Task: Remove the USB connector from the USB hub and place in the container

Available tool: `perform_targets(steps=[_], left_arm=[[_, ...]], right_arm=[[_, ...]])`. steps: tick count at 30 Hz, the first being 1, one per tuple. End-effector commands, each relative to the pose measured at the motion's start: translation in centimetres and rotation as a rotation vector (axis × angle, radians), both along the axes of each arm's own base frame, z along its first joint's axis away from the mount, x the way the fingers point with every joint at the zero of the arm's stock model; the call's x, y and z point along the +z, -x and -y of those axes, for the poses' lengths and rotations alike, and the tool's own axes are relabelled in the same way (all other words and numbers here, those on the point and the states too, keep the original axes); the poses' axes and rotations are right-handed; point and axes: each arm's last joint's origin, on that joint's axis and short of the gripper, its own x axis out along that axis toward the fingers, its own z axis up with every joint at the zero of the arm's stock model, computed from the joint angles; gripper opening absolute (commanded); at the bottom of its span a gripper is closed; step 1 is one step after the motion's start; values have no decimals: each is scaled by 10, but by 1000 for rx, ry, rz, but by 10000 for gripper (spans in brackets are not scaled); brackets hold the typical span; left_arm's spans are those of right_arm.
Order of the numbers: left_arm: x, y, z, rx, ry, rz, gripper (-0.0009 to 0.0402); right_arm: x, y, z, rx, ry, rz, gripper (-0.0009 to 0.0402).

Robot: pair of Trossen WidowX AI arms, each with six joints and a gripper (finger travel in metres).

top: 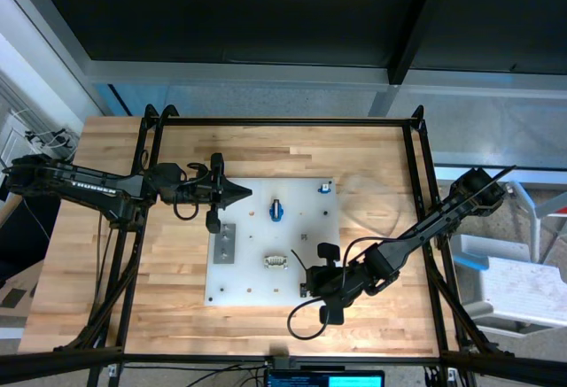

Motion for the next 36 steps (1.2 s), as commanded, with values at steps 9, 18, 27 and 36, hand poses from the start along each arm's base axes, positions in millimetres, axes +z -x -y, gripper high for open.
perform_targets(steps=[9,18,27,36], left_arm=[[0,0,0,0,0,0,1],[0,0,0,0,0,0,1],[0,0,0,0,0,0,1],[0,0,0,0,0,0,1]], right_arm=[[14,2,0,34,-21,4,0],[33,16,14,46,-72,-45,0],[49,33,35,17,-37,-101,0],[65,53,63,-34,6,-178,0]])
